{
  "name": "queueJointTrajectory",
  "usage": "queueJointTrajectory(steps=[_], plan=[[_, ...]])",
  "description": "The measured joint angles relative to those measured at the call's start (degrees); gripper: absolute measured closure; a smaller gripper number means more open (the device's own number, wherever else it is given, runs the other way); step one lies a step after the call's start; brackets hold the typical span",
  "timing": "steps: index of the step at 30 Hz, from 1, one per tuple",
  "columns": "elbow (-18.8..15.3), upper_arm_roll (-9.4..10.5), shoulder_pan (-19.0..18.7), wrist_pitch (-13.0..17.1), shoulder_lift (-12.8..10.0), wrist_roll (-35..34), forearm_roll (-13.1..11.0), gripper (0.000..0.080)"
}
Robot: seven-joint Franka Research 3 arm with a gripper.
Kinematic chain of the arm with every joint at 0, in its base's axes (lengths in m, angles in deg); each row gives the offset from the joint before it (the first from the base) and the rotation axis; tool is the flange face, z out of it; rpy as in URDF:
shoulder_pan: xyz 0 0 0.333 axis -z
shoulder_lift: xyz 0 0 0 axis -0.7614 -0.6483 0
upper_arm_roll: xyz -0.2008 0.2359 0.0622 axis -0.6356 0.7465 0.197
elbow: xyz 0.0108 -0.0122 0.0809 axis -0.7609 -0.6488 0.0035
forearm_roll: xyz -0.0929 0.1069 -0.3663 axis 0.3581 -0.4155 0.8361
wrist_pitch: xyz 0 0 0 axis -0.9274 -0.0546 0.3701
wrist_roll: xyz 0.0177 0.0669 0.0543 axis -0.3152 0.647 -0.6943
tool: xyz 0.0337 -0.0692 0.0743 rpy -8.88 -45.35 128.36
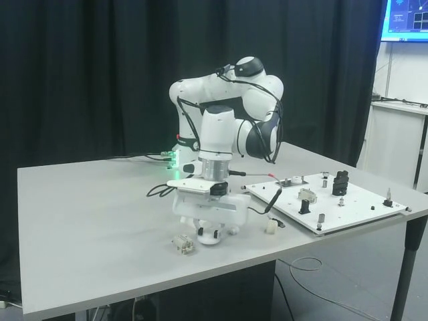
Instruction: Insert large gear.
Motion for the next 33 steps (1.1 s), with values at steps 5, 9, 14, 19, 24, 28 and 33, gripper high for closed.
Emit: queueJointTrajectory(steps=[5,9,14,19,24,28,33], plan=[[0.3,-0.59,0.0,-0.1,0.1,0.0,0.0,0.0468],[0.4,-0.79,0.0,-0.2,0.1,0.0,0.0,0.0469],[0.4,-0.8,0.0,-0.2,0.1,0.0,0.0,0.0469],[0.4,-0.79,0.0,-0.2,0.1,0.0,0.0,0.0469],[0.4,-0.76,0.0,-0.3,0.1,0.0,0.0,0.0469],[0.5,-0.75,0.0,-0.3,0.1,0.0,0.0,0.0469],[0.6,-0.75,0.0,-0.3,0.1,0.0,0.0,0.0469]])
